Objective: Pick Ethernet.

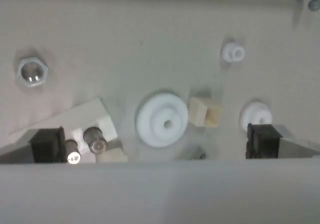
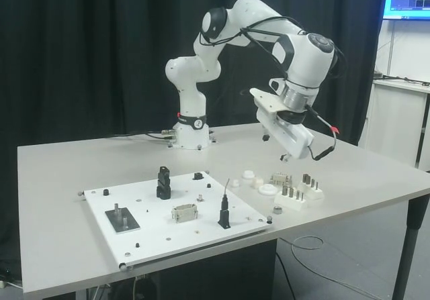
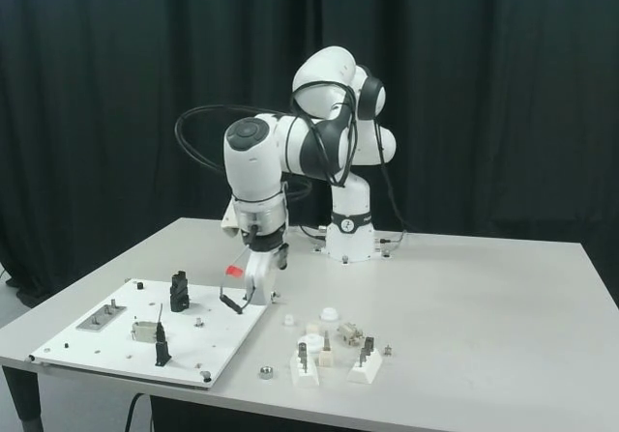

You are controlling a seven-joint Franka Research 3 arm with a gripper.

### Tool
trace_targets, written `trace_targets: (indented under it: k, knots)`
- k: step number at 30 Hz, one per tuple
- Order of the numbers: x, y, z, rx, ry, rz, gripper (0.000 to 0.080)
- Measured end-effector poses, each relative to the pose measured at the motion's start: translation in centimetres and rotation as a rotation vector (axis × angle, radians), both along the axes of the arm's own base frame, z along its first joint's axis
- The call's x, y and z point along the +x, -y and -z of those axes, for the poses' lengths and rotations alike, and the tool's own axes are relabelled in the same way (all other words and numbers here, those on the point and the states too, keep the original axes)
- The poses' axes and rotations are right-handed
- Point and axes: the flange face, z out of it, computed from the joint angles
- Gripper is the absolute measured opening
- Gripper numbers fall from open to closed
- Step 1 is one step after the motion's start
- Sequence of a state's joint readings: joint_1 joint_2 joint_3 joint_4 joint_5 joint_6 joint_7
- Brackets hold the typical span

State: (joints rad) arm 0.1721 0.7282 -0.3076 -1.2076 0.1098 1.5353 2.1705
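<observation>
My gripper (image 1: 155,144) is open and holds nothing; its black pads (image 1: 47,145) stand far apart. It hangs well above the table, over a group of loose parts. Straight below it lies a small pale box-shaped connector (image 1: 205,112), hollow on one side, which looks like the Ethernet piece. It rests next to a large white gear (image 1: 161,119). From the first room view the gripper (image 2: 287,156) hovers above that connector (image 2: 279,178). The second room view shows the gripper (image 3: 247,302) and the connector (image 3: 349,333) on the table.
Near the connector lie a smaller white gear (image 1: 256,115), a white bushing (image 1: 233,52), a metal nut (image 1: 32,71) and a white holder block with metal pegs (image 1: 85,134). A white board (image 2: 201,229) with black and grey fixtures lies beside them.
</observation>
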Motion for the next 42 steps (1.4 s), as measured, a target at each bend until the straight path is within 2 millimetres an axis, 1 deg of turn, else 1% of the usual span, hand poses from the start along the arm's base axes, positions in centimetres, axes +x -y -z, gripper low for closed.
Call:
trace_targets:
  k: [12,27,34,42]
  knots:
    - [-1.3,-1.9,0.6,-0.024,0.044,0.045,0.08]
    - [-2.9,-4.0,0.9,-0.042,0.164,0.075,0.08]
    - [-3.5,-4.3,1.2,-0.046,0.223,0.094,0.08]
    - [-3.9,-3.8,1.7,-0.036,0.278,0.132,0.08]
